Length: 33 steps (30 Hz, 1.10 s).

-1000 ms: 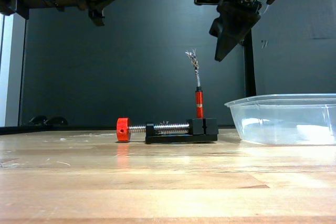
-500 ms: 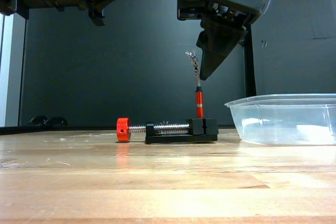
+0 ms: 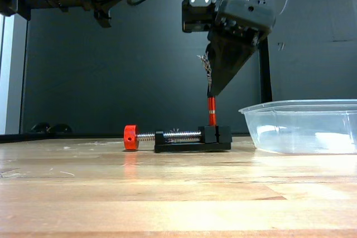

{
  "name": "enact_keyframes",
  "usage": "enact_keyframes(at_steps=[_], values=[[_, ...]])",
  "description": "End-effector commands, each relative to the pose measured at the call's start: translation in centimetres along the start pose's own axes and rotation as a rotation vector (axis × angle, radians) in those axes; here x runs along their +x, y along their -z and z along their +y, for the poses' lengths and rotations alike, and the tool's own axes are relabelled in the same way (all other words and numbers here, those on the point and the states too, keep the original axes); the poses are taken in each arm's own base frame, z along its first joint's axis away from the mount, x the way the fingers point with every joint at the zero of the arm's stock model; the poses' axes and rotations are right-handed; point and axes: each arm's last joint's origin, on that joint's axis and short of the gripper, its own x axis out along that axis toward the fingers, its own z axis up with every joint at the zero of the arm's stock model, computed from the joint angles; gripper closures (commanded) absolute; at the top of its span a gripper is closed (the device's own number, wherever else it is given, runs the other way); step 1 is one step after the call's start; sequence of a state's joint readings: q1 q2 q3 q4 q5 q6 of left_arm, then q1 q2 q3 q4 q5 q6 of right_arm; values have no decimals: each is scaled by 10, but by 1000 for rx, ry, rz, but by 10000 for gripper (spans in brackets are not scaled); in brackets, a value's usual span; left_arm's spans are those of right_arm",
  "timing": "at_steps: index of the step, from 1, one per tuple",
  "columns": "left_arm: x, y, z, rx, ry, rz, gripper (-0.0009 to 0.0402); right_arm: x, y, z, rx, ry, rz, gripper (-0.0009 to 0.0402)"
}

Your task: Remove the RCA connector from the receptacle and place in the container

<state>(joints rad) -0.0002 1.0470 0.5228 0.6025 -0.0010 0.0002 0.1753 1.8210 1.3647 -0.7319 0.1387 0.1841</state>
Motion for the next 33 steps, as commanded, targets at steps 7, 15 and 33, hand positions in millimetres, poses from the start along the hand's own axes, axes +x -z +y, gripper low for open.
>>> enact_keyframes(at_steps=[7, 15, 33], values=[[0, 0, 0, 0, 0, 0, 393, 5, 2, 0, -5, -1, -3, 208], [0, 0, 0, 0, 0, 0, 393, 6, 2, 0, -8, -1, -8, 209], [0, 0, 0, 0, 0, 0, 393, 11, 5, 0, -9, -3, -20, 290]])
